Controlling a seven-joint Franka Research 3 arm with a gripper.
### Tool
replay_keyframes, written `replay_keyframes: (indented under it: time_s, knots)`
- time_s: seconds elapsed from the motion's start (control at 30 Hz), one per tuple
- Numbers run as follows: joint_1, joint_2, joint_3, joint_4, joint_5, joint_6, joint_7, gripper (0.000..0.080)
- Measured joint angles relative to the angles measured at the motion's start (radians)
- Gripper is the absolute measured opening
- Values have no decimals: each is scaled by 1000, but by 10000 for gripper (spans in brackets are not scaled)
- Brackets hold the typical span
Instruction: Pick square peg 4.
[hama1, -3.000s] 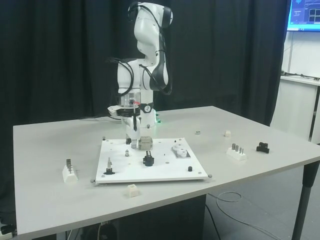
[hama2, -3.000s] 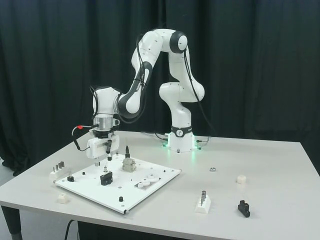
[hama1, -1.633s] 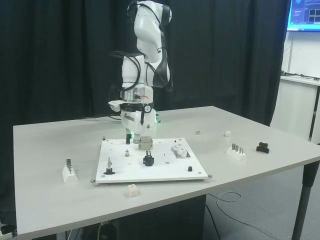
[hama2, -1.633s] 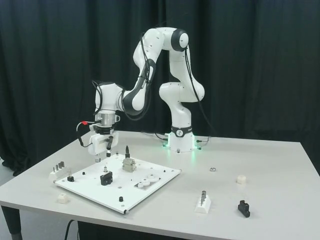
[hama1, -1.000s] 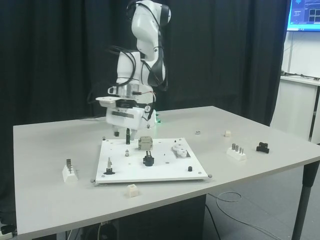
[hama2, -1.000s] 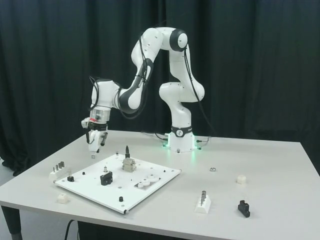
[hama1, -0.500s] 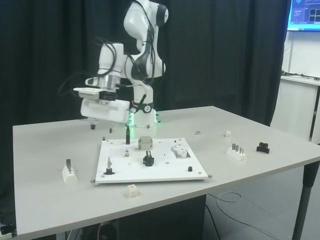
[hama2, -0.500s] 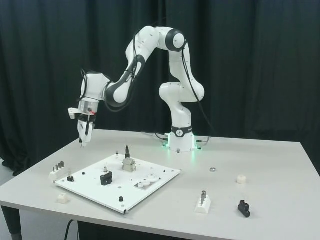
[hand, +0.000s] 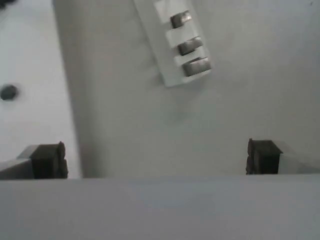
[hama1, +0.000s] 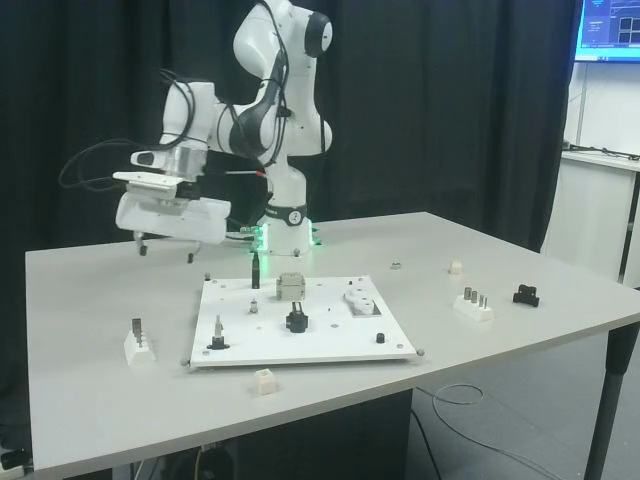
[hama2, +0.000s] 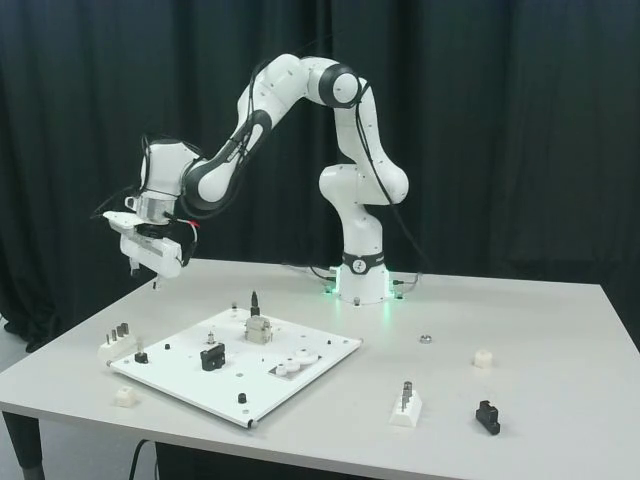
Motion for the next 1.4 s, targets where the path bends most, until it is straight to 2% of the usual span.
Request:
replay_keyframes:
  time_s: [0.43,0.57,0.77,0.93,1.03,1.4]
  knots:
    - [-74,115,0,110,48,-64,-367,800]
    - [-95,143,1,136,89,-88,-465,800]
    - [-119,177,1,171,177,-126,-578,800]
    - [-129,201,2,197,244,-155,-633,800]
    - [-131,215,3,214,270,-172,-645,800]
    - [-131,281,11,289,284,-221,-652,800]
